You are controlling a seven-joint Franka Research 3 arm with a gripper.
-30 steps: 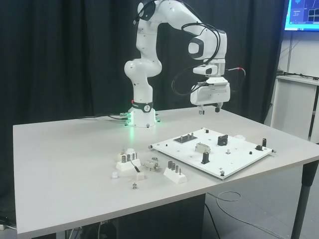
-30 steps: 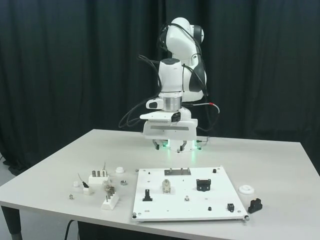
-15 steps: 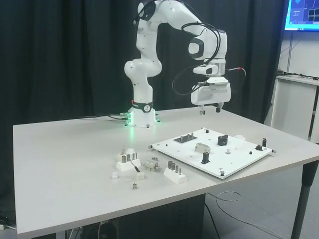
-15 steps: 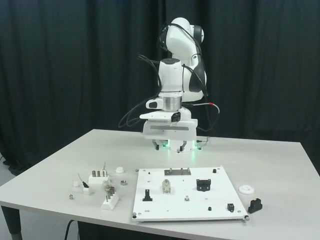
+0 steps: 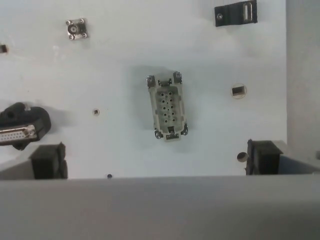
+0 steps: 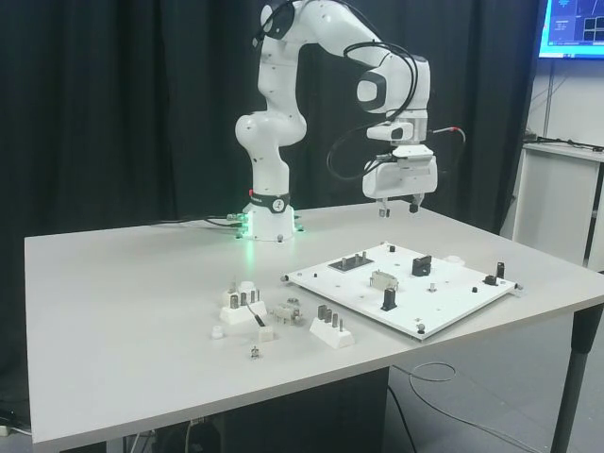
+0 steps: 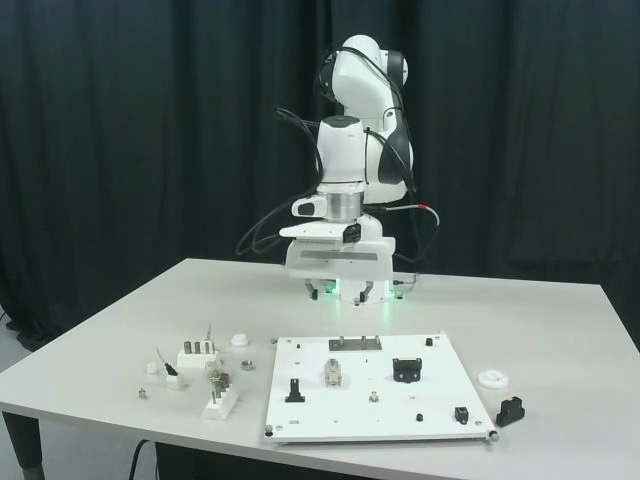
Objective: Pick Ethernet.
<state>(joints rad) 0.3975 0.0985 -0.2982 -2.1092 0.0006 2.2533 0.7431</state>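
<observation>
Two fingers [image 5: 48, 161] of my tool [image 6: 397, 209] stand wide apart with nothing between them, and the tool hangs well above the far part of the white board [image 7: 320, 420] on the grey desk [image 6: 123, 283]. Past them I see a grey multi-pin connector [image 5: 167, 107] on the board with a small socket [image 5: 238, 91] near it, but I cannot tell which piece is the Ethernet; small white holders [image 7: 197, 358] sit on the desk left of the board

White arm [image 6: 283, 104] folded over, wrist down, fingers [image 6: 381, 209] apart, empty.
</observation>
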